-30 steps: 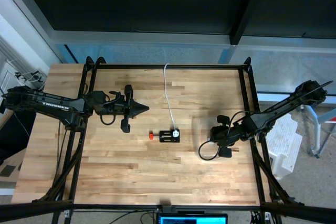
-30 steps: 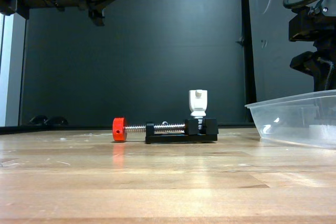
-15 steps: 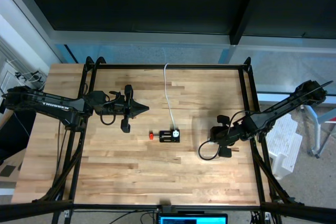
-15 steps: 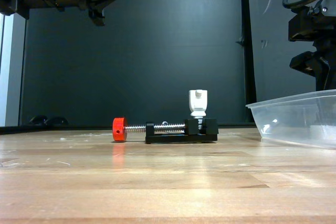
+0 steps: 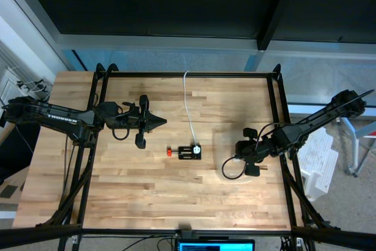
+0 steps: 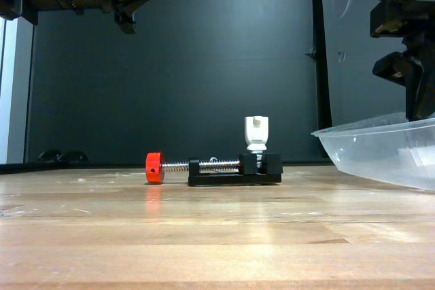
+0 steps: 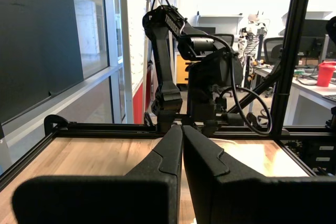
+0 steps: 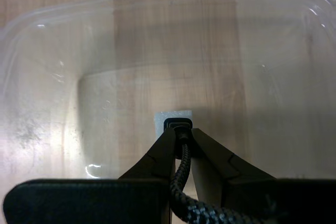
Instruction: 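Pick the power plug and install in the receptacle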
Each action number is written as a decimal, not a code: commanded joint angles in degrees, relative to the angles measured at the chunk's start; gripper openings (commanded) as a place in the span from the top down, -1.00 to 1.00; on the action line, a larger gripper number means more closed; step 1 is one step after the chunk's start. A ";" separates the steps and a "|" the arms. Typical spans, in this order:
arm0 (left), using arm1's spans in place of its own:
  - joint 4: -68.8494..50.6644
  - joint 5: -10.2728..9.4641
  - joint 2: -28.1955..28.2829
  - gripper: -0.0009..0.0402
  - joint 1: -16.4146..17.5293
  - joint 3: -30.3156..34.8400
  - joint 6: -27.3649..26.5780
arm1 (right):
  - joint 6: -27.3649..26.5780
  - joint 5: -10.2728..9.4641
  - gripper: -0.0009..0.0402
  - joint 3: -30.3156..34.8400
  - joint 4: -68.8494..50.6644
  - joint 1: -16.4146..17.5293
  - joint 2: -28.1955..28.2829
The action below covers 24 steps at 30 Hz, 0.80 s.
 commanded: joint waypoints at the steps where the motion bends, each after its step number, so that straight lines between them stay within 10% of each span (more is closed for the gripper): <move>1: 0.00 0.02 0.00 0.96 0.00 0.00 0.02 | 0.02 0.09 0.96 0.42 -0.90 0.00 -0.28; 24: 0.00 0.02 0.02 0.96 0.02 0.00 0.00 | 0.02 0.15 0.96 0.39 -1.77 0.02 -0.28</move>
